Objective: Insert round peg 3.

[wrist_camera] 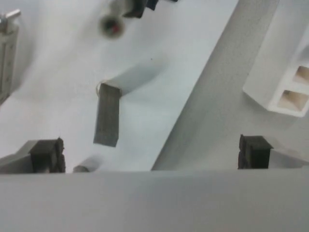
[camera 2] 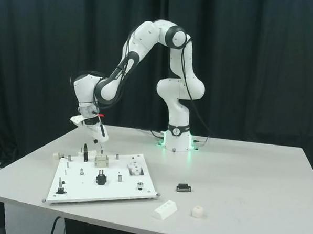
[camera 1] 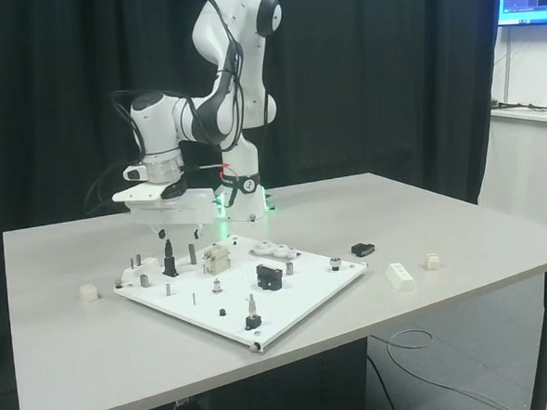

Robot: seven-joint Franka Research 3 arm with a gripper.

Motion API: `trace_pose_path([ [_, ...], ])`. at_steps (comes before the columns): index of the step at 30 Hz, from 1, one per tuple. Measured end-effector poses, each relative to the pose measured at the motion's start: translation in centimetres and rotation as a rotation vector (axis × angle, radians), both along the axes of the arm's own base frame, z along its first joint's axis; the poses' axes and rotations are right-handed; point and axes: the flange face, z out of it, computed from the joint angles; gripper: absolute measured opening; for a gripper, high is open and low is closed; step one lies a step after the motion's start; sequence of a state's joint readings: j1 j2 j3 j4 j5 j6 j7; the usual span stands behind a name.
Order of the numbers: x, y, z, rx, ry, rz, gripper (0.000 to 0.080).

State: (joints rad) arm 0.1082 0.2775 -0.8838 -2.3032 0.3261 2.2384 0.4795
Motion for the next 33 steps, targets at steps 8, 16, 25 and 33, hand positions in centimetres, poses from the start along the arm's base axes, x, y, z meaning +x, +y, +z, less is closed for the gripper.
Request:
trace_pose_path([
  [8,-0.2,0.4,0.5,-0.005,0.025,0.058,0.08],
  [16,-0.8,0.6,0.2,-0.012,0.048,0.088,0.08],
  [25,-1.1,0.5,-0.1,-0.032,0.052,0.1,0.08],
  [33,-1.4,0.5,-0.4,-0.049,0.043,0.099,0.08],
])
